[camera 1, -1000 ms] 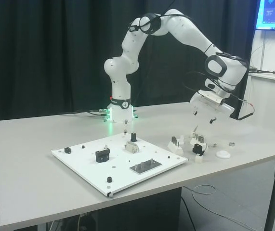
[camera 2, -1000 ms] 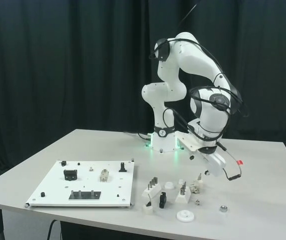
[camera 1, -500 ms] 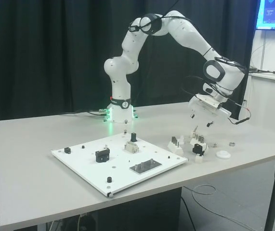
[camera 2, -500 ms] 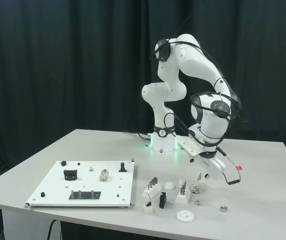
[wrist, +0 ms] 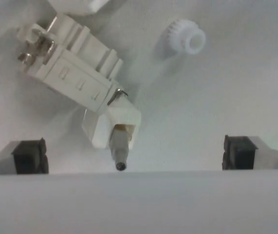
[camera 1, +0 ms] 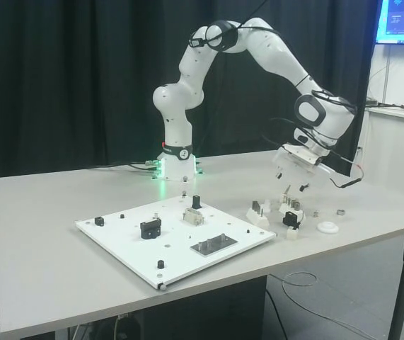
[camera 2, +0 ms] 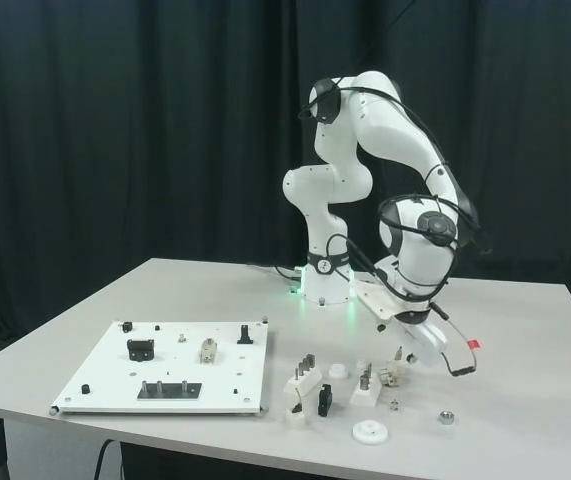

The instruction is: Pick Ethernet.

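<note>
The white two-fingered gripper (wrist: pixel 134 155) was held spread apart and empty, its black fingertip pads (wrist: pixel 30 157) seen wide to either side in the wrist view. The small white Ethernet plug with its short grey stub (wrist: pixel 115 131) lay on the grey table (wrist: pixel 236 87), below and between the fingertips, nearer one pad than the other. Its long axis appeared to run roughly across the line joining the pads. It touched a white ribbed holder block (wrist: pixel 73 68). A white toothed gear (wrist: pixel 186 38) lay apart.

Board (camera 2: pixel 95 385) on the table (camera 2: pixel 525 330) left of the small parts; gear (camera 2: pixel 369 432) nearest the front edge
</note>
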Tool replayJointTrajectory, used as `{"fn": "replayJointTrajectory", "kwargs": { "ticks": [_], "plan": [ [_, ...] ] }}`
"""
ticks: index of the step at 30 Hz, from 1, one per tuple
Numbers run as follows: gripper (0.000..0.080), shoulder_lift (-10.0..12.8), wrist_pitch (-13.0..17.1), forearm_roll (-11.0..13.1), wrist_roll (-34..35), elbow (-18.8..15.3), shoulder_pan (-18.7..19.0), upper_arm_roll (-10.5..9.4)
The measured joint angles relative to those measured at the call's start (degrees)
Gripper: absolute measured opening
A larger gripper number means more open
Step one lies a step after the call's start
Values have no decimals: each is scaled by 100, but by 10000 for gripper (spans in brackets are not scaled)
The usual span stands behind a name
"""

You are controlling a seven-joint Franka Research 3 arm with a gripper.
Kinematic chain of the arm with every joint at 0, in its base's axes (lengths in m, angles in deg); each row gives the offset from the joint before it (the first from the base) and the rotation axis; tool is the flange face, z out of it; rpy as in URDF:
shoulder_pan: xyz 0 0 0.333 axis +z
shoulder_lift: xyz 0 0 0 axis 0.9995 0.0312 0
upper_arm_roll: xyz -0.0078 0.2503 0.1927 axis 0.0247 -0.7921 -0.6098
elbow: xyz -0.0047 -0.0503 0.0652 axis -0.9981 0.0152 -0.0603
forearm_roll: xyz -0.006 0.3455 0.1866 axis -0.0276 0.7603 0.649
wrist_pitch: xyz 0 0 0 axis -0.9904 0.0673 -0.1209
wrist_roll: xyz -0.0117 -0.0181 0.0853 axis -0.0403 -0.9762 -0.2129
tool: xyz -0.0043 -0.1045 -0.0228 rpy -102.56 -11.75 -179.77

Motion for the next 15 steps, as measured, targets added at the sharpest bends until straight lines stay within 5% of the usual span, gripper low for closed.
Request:
{"fn": "replayJointTrajectory", "kwargs": {
  "ticks": [15],
  "plan": [
    [800,12,205,0,0,-196,0,-35]
  ]
}}
